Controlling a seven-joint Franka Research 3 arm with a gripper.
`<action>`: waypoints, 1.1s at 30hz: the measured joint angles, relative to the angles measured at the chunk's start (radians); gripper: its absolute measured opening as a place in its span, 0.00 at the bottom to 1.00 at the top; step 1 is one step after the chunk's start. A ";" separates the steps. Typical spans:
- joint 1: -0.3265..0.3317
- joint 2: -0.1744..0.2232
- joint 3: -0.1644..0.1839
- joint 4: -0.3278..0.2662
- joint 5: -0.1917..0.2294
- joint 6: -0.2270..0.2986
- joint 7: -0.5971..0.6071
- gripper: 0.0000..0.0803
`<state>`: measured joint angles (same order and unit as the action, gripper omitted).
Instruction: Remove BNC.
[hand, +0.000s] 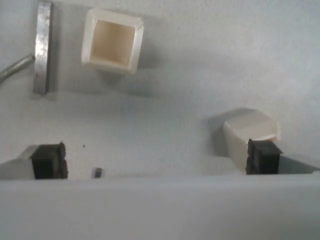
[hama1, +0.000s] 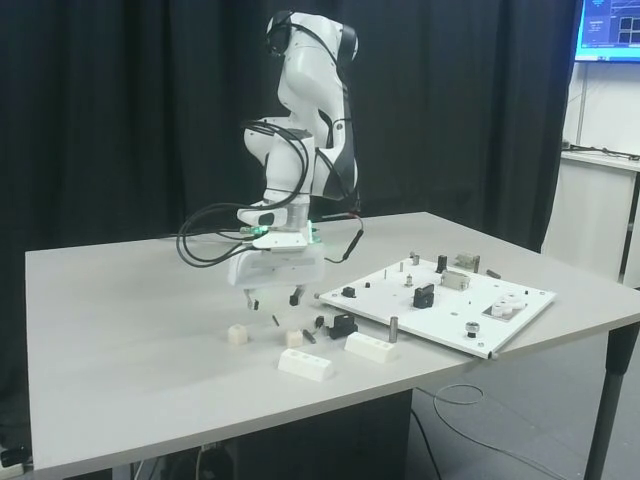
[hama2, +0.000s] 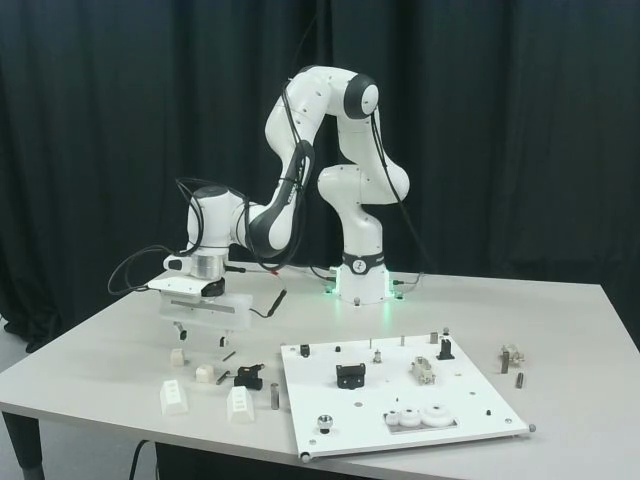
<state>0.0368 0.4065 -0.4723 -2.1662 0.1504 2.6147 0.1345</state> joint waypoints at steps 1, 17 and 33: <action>0.000 0.000 0.000 0.001 0.000 -0.002 0.000 1.00; 0.000 0.000 0.005 0.035 0.002 -0.057 -0.002 1.00; -0.001 0.000 0.007 0.051 0.004 -0.116 -0.002 1.00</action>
<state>0.0361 0.4065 -0.4653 -2.1150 0.1540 2.4991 0.1327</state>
